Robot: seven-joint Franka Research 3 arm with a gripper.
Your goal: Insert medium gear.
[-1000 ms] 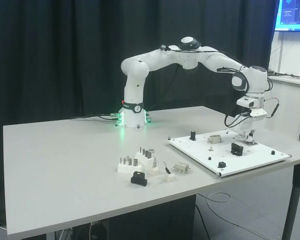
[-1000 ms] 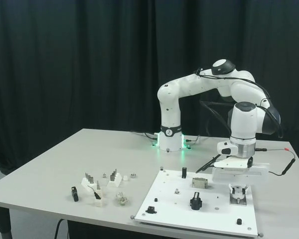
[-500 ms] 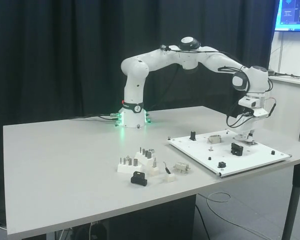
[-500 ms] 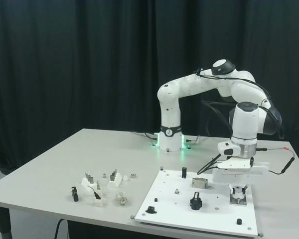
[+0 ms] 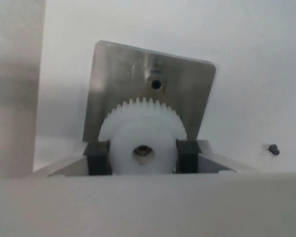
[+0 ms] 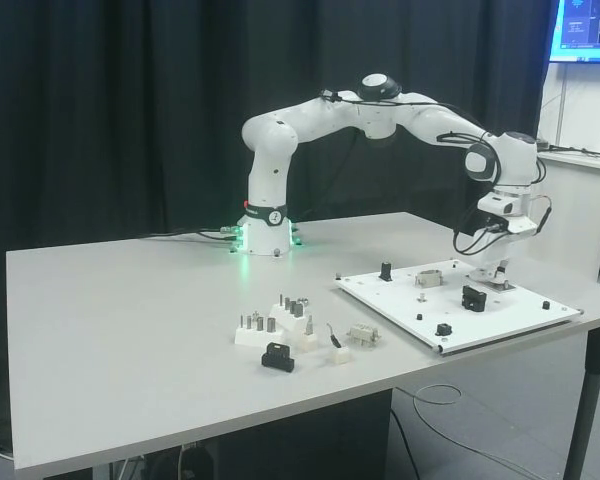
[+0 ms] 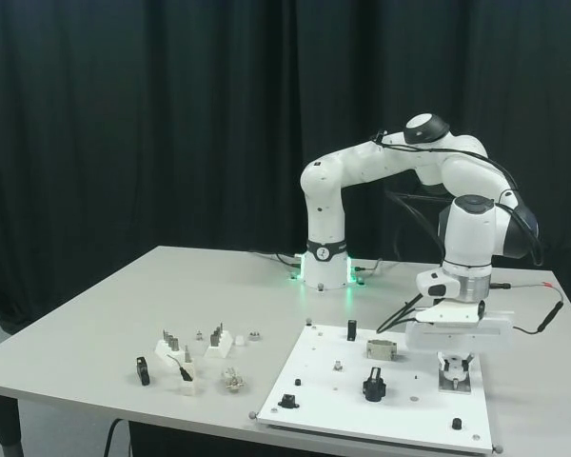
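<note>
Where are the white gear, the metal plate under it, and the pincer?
white gear (image 5: 142,129): wrist view, on its toothed upper face.
metal plate (image 5: 123,69): wrist view, on its bare upper part.
pincer (image 7: 454,362): second room view, midway between its fingertips.

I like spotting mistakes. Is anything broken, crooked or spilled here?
Nothing stands out. The gripper holds the white gear squarely between its black fingers over the grey metal plate. The white board lies flat on the table, with its small parts upright.
</note>
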